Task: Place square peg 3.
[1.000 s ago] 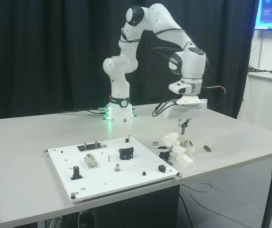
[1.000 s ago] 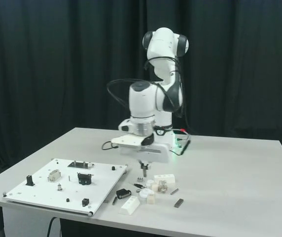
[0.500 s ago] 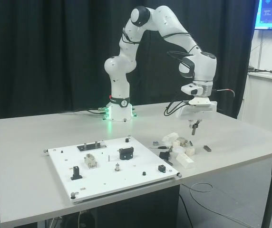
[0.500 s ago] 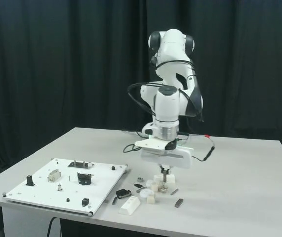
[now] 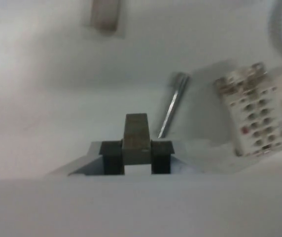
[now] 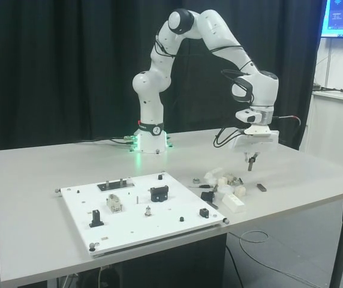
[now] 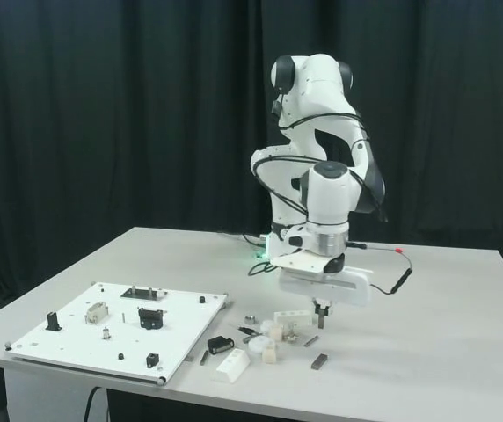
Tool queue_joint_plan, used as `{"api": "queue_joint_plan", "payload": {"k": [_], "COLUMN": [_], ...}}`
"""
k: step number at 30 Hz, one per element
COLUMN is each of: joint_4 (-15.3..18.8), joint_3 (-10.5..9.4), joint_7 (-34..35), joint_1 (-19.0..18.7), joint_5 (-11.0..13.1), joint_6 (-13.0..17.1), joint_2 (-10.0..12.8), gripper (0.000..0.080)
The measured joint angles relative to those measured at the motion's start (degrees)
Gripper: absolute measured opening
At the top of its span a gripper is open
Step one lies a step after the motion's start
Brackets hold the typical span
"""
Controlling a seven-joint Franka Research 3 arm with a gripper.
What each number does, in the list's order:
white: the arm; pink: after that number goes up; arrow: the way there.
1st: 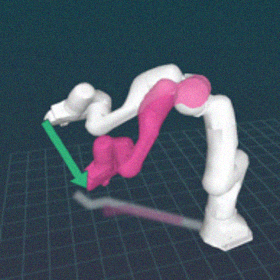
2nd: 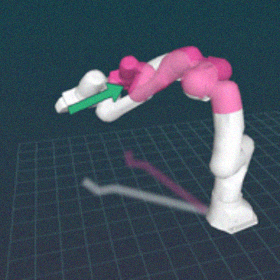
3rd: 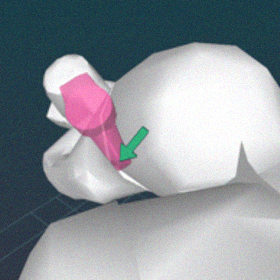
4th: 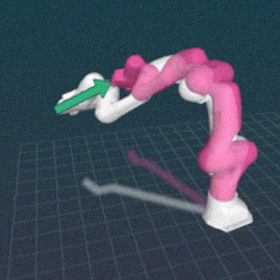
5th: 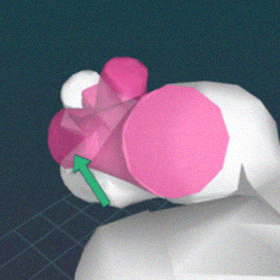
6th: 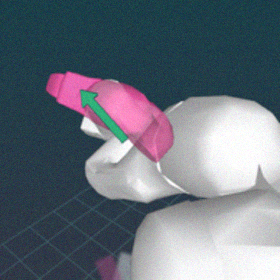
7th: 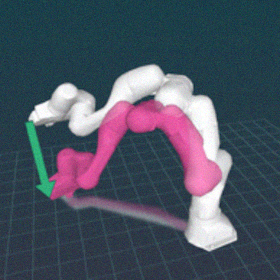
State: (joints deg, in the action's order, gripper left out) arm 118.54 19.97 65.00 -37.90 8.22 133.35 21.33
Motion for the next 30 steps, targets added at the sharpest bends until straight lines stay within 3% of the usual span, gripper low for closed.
{"api": "queue_joint_plan", "payload": {"k": [24,25,30], "joint_4": [4.4,4.4,4.5], "joint_3": [-2.59,-2.64,-2.8], "joint_7": [6.5,6.6,7.7], "joint_1": [-1.8,-1.8,-1.8], "joint_5": [-3.3,-3.6,-4.8], "joint_6": [4.8,4.8,4.9], "joint_2": [0.0,0.0,0.0], "gripper": [0.0113,0.0291,0.0291]}}
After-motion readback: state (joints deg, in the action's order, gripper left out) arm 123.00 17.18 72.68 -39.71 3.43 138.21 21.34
